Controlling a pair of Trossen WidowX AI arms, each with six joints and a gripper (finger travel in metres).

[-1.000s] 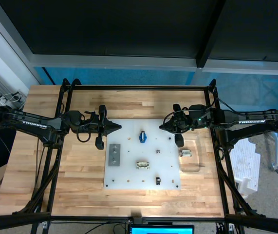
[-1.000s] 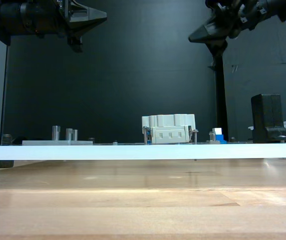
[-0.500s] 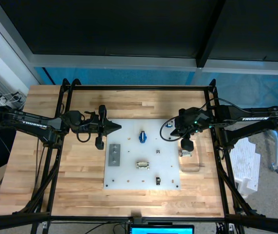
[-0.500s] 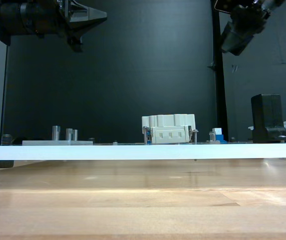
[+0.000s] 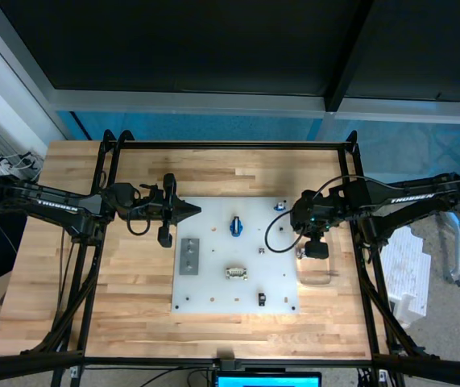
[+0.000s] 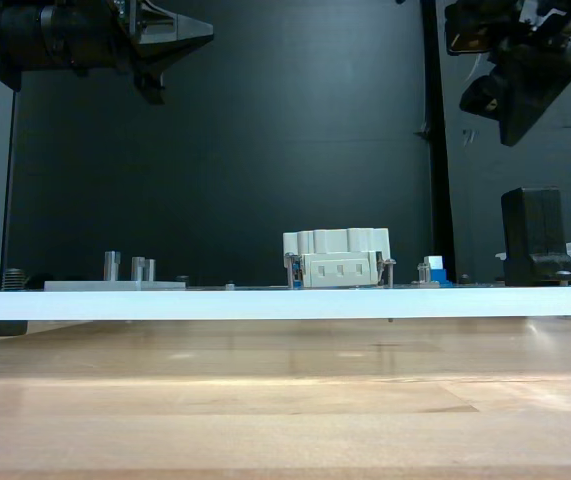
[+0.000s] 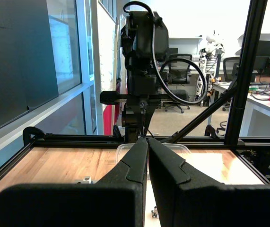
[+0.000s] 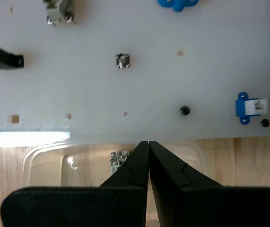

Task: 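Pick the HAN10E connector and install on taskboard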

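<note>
The HAN10E connector (image 5: 300, 253) lies in a clear tray off the right edge of the white taskboard (image 5: 213, 294), mostly covered by my right gripper (image 5: 317, 248). That gripper points down above it, shut and empty; the right wrist view shows its fingertips (image 8: 144, 146) closed beside the connector (image 8: 118, 157). In the low view the right gripper (image 6: 513, 138) hangs well above the board (image 6: 265, 305). My left gripper (image 5: 197, 210) hovers over the board's back left corner, shut and empty (image 7: 147, 140).
On the board are a grey block (image 5: 189, 254), a blue part (image 5: 236, 226), a similar beige connector block (image 5: 235, 274), small black parts (image 5: 261, 300) and a small blue clip (image 8: 250, 106). The clear tray (image 5: 320, 278) sits on the wooden table.
My right arm has swung from over the board's back right toward the near right, tipped downward, and now hangs over the tray. The left arm has not moved.
</note>
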